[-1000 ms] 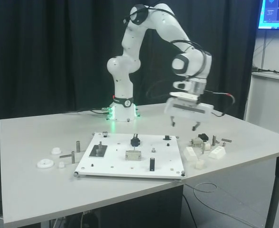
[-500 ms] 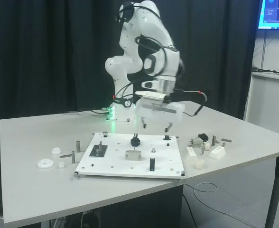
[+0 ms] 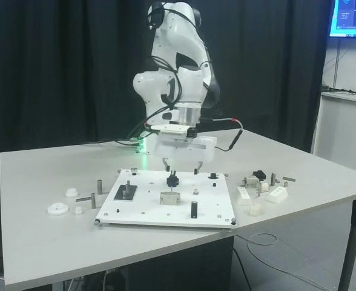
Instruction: Remove square peg 1.
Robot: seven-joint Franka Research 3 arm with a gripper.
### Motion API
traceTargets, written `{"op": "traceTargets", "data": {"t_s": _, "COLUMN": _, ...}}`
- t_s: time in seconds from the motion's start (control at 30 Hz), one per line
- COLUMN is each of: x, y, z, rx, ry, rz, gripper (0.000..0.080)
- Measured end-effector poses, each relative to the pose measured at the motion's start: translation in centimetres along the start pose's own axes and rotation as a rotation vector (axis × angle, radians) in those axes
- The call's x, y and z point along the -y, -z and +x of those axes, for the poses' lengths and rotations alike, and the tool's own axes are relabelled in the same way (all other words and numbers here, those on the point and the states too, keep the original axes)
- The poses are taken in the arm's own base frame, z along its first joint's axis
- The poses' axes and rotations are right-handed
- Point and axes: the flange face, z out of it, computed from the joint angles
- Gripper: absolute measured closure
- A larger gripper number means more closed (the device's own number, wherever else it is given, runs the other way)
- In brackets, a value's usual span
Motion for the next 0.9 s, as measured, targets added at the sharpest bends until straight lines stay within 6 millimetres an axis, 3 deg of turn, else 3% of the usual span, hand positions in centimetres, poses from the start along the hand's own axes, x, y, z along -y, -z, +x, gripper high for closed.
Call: {"op": "traceTargets", "data": {"t_s": 0.9, "x": -2.4, "y": -3.4, "z": 1.6, "rx": 0.012, "ry": -0.012, "rz": 0.023, "gripper": 0.0003}}
